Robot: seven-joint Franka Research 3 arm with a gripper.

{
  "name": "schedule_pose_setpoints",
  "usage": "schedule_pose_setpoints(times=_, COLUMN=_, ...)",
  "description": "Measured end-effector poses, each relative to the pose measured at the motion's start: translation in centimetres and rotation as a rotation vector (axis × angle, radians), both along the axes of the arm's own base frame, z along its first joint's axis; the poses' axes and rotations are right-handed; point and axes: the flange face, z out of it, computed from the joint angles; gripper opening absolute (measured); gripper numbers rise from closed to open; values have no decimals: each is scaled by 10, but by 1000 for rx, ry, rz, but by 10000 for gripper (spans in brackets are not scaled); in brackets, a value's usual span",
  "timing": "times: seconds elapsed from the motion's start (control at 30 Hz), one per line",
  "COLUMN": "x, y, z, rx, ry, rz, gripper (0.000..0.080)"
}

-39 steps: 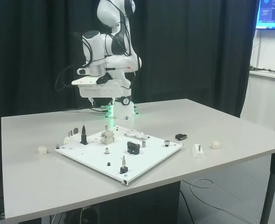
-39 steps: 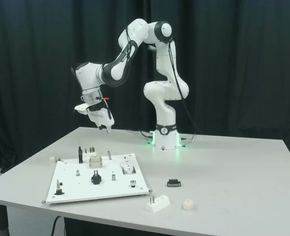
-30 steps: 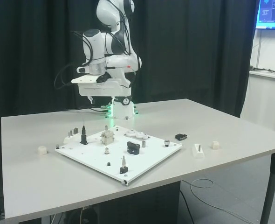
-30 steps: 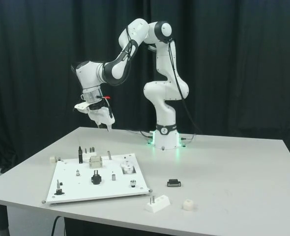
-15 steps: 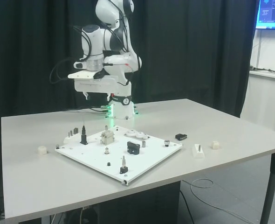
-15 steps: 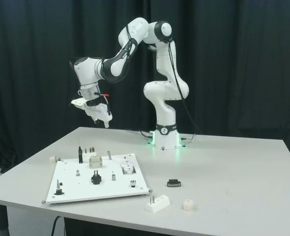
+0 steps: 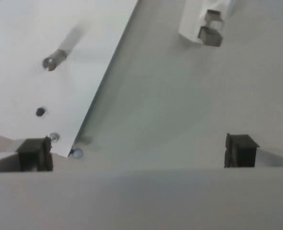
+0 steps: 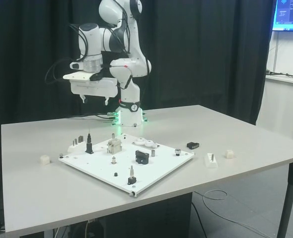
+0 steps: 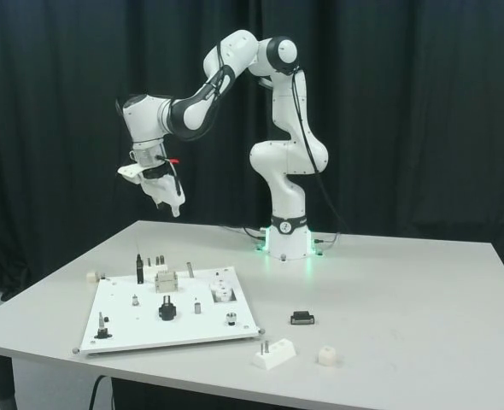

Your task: Insert round peg 3.

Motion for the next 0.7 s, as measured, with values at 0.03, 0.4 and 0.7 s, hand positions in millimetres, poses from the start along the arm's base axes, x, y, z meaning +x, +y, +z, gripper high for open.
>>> schedule_pose_setpoints(times=0.03, x=-1, y=-2, z=0, rx=-3, ry=-3, rz=-11, gripper=800)
schedule_pose_setpoints(times=0.4, x=-1, y=-9, z=-11, rx=-35, ry=-36, rz=-188, gripper=800)
schedule_pose_setpoints(times=0.7, x=6, y=-8, z=-33, rx=-36, ry=-54, rz=-269, gripper=800)
